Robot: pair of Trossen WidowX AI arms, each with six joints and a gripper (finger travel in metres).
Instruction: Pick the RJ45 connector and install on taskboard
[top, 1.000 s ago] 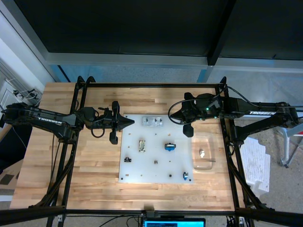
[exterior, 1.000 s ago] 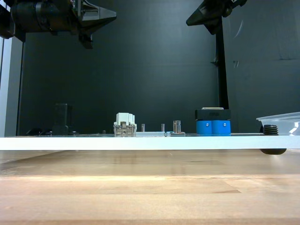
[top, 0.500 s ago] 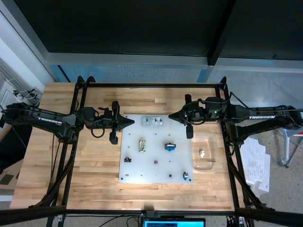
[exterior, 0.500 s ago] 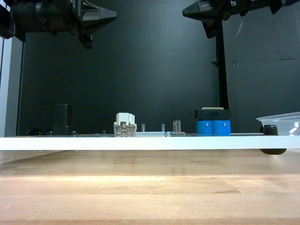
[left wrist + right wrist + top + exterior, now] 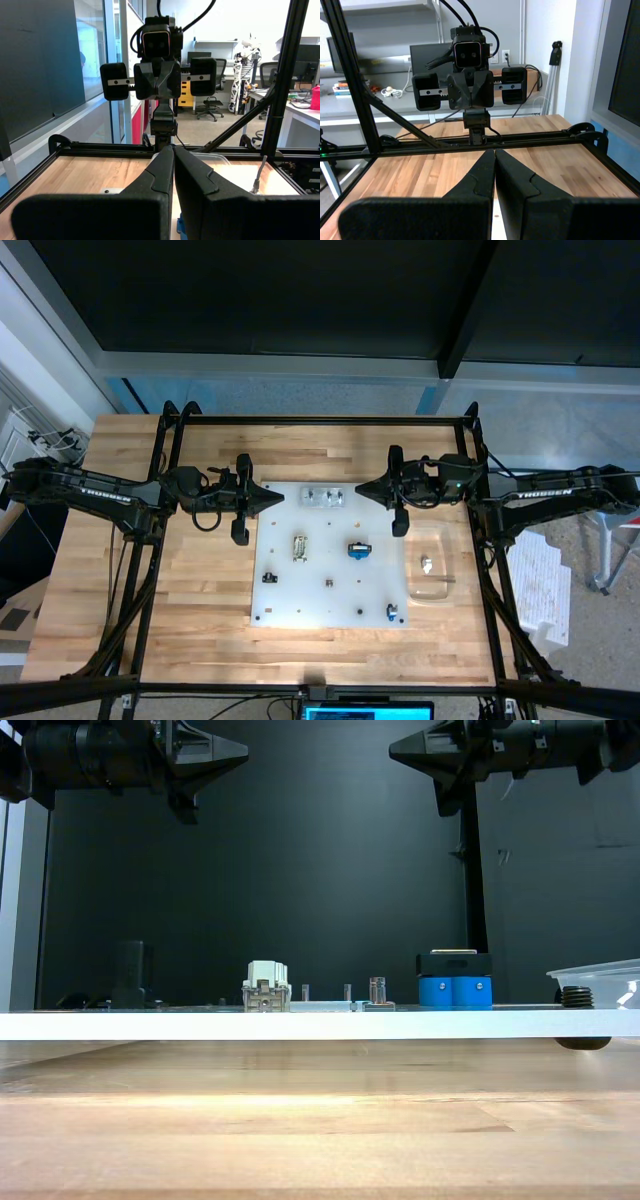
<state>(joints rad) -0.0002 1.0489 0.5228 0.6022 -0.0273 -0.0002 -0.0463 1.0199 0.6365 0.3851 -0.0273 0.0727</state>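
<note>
The black left gripper [image 5: 279, 498] and black right gripper [image 5: 361, 486] hung high over the white square board's [image 5: 300, 602] far edge, fingers closed, empty; parking should stay high.

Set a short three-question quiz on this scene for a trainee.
1. True or false: the right gripper is shut and holds nothing.
2. The clear tray lies: A) on the white board; B) to the right of it; C) to the left of it.
3. Which gripper hangs high by the board's far left corner?
Key: 1 true; 2 B; 3 the left gripper, also shut.
</note>
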